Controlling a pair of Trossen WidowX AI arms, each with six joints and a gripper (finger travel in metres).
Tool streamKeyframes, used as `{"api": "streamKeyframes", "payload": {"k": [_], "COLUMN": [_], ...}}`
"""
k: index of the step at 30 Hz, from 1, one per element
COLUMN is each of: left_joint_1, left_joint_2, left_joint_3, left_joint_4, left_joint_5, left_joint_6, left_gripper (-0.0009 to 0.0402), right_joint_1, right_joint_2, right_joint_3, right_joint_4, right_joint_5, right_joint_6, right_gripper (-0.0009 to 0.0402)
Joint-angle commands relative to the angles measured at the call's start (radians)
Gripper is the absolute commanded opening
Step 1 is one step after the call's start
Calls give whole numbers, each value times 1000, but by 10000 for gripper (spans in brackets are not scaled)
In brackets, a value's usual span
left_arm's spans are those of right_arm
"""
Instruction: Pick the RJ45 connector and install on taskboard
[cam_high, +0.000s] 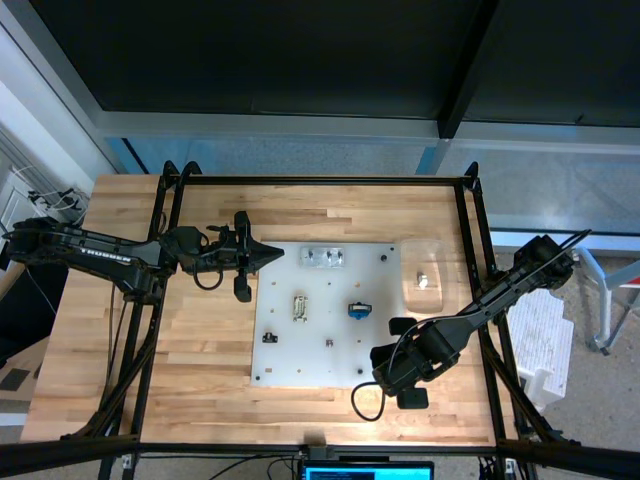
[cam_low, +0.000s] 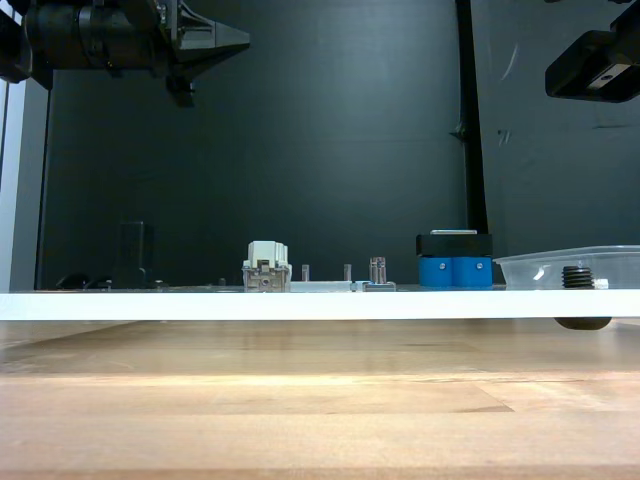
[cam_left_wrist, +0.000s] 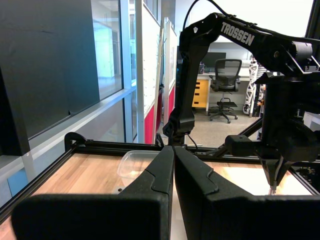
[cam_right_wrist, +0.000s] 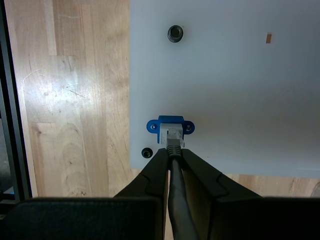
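RJ45 connector (cam_right_wrist: 173, 136) in right claw (cam_right_wrist: 172, 152) over fitting (cam_right_wrist: 152, 126) — left claw (cam_left_wrist: 173, 150) aloft.

Left gripper (cam_left_wrist: 173, 150) closed, held high; right gripper (cam_right_wrist: 172, 150) points down, pinching RJ45 connector (cam_right_wrist: 174, 135).

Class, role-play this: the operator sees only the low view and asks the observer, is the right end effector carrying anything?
Observer: Yes, the right end effector is shut on the RJ45 connector, pointing down at the taskboard.
Operator: Over which fitting?
Observer: Its wrist view lines the connector up with the blue fitting.
Operator: And the left end effector?
Observer: Shut and empty, raised near the taskboard's far left corner.
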Motion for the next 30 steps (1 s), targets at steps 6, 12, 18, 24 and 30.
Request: {"api": "streamKeyframes", "payload": {"k": [6, 12, 18, 24, 30], "left_joint_1": [0, 0, 0, 0, 0], "left_joint_2": [0, 0, 0, 0, 0], "left_joint_3": [0, 0, 0, 0, 0], "left_joint_4": [0, 0, 0, 0, 0], "left_joint_5": [0, 0, 0, 0, 0], "left_joint_6": [0, 0, 0, 0, 0], "left_gripper": [0, 0, 0, 0, 0], "right_joint_1": [0, 2, 3, 4, 5], "right_joint_2": [1, 1, 1, 1, 1], "right_joint_3": [0, 0, -2, -3, -3], "right_joint_4": [-4, -3, -3, -3, -7], "right_joint_5": [-18, -17, 2, 8, 8], "right_joint_6": [0, 0, 0, -1, -2], "right_gripper": [0, 0, 0, 0, 0]}}
